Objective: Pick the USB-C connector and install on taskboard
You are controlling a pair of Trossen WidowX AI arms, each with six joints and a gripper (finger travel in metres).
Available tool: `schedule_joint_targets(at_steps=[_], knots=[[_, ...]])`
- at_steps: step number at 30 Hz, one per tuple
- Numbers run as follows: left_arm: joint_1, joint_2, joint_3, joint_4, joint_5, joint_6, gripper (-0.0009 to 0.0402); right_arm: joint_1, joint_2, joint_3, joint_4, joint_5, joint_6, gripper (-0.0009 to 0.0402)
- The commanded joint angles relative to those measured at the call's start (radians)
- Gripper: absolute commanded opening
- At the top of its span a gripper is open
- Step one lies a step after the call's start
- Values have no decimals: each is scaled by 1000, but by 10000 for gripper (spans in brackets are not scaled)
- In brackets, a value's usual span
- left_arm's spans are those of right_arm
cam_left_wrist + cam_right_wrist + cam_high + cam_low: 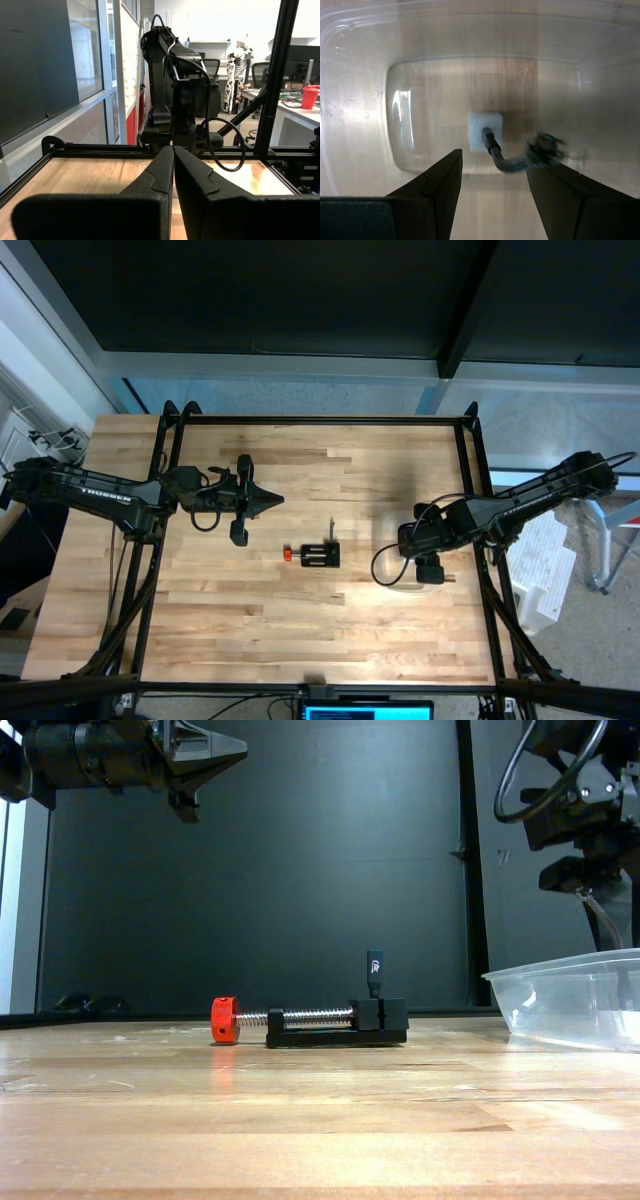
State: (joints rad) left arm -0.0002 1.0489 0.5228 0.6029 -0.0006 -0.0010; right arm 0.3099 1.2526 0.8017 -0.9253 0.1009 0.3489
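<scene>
The taskboard (318, 555) is a small black block at the table's middle, with an orange-red knob (225, 1020) at its left end and a thin dark pin (374, 972) standing upright. In the right wrist view the USB-C connector (492, 143), a short dark curved cable piece, lies inside the clear tray (360, 100) with one end on a white pad (475, 125); its other end is blurred. Directly above it my right gripper (494, 165) is open, its fingers on either side and apart from it. My left gripper (268, 500) is shut on nothing, high up and left of the taskboard.
The clear plastic tray (560, 1005) stands right of the taskboard, under the right arm (520, 502). A black frame rail (320, 421) runs along the table's back and sides. Bare wood lies in front of the taskboard.
</scene>
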Motion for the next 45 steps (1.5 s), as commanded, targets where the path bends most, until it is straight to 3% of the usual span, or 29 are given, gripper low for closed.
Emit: schedule_joint_targets(at_steps=[1,22,45], knots=[[0,0,0,0,0,0,0,0,0,-24,28,1,0,172],[0,0,0,0,0,0,0,-2,53,-67,123,-1,-47,153],[0,0,0,0,0,0,0,-2,53,-80,129,0,-43,1]])
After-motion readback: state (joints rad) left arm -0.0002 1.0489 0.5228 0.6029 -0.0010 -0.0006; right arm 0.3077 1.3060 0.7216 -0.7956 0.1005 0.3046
